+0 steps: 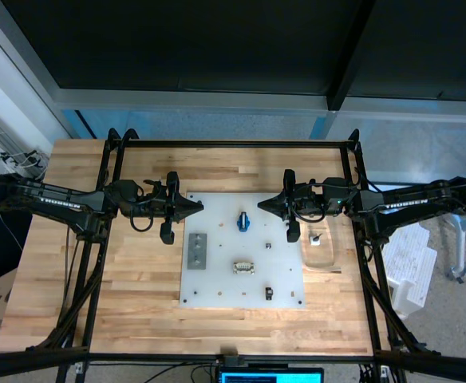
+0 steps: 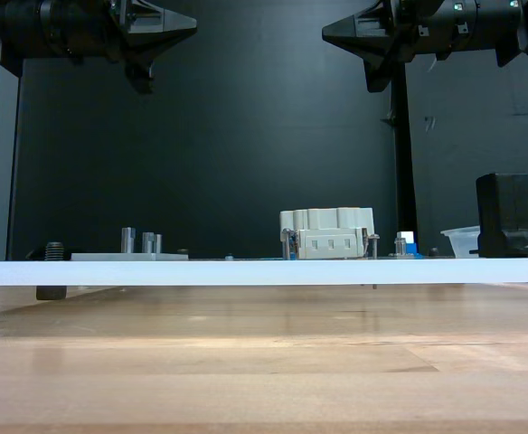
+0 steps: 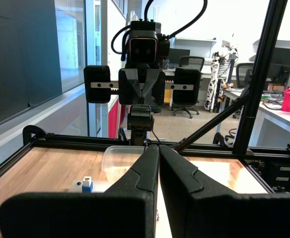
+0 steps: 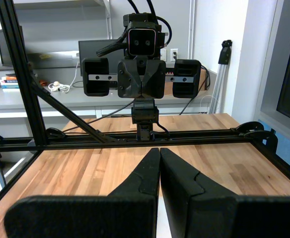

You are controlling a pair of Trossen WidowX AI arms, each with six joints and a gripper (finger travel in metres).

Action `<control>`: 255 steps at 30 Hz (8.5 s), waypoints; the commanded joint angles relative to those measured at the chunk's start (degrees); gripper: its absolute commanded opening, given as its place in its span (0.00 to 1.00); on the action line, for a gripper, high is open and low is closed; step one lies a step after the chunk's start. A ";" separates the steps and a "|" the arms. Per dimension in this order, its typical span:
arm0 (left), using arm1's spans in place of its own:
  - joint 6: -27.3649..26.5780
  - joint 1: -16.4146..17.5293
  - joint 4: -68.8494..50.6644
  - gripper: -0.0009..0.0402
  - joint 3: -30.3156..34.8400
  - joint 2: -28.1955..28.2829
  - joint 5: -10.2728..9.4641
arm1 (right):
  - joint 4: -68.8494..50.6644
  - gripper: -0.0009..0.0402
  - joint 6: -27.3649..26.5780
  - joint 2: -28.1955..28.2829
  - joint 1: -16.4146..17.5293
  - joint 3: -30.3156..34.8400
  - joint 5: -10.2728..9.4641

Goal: Pick the USB connector and install on taskboard

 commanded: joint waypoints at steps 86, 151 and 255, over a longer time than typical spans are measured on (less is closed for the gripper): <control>0.02 0.00 0.02 0.02 -0.02 0.00 0.02 | -95.12 0.26 6.16 -6.14 11.39 12.63 7.67; 0.02 0.00 0.02 0.02 -0.02 0.00 0.02 | -83.47 0.03 8.61 9.33 11.45 6.58 6.45; 0.02 0.00 0.02 0.02 -0.02 0.00 0.02 | -98.64 0.02 28.35 38.71 28.48 53.33 3.04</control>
